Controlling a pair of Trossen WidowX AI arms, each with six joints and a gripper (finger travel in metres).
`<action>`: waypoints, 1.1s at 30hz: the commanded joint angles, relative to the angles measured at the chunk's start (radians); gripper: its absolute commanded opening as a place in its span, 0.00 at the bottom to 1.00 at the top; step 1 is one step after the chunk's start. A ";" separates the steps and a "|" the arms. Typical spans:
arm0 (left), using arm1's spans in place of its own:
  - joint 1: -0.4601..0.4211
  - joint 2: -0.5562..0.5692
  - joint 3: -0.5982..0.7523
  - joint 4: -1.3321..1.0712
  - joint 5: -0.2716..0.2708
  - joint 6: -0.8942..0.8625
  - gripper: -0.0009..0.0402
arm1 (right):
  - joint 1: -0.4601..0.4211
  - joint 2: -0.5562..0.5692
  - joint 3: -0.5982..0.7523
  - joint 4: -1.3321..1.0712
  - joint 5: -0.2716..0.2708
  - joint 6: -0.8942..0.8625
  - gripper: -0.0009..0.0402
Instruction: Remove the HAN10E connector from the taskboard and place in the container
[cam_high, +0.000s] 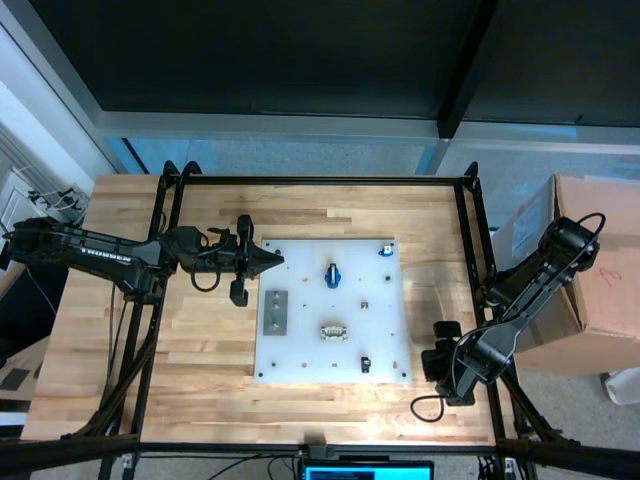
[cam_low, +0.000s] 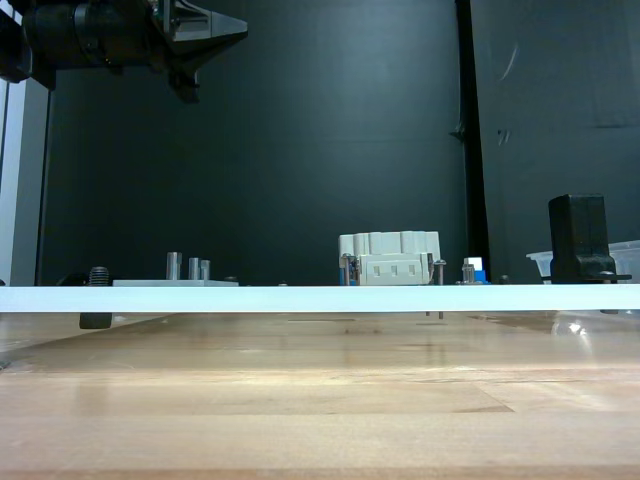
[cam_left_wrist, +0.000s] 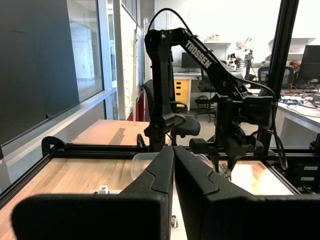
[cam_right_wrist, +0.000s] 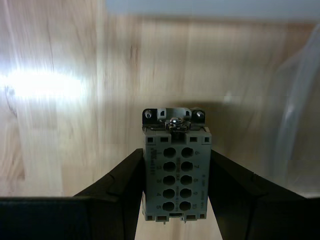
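A grey HAN10E connector (cam_right_wrist: 176, 150) with two rows of pin holes is held between the fingers of my right gripper (cam_right_wrist: 175, 181), which is shut on it. It hangs clear of the board, above bare wood. In the high view the right gripper (cam_high: 441, 362) is off the white taskboard's (cam_high: 300, 365) right front corner. A beige connector body (cam_high: 334, 331) still sits upright in its seat on the board (cam_low: 390, 258). The clear container (cam_high: 438, 296) lies right of the board. My left gripper (cam_high: 276, 258) is shut and empty, raised over the board's left rear corner (cam_low: 222, 28).
The board also carries a grey block with pegs (cam_high: 274, 311), a blue knob (cam_high: 333, 274) and a small black part (cam_high: 366, 363). A black frame (cam_high: 466, 230) surrounds the table. A cardboard box (cam_high: 590, 270) stands at the right.
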 joint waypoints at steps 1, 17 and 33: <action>0.000 0.000 0.000 0.000 0.000 0.000 0.02 | 0.002 0.000 -0.008 0.000 -0.012 0.008 0.23; 0.000 0.000 0.000 0.000 0.000 0.000 0.02 | 0.002 -0.001 0.000 -0.003 -0.005 0.023 0.59; 0.000 0.000 0.000 0.000 0.000 0.000 0.02 | 0.006 -0.084 0.214 -0.290 -0.009 0.095 0.61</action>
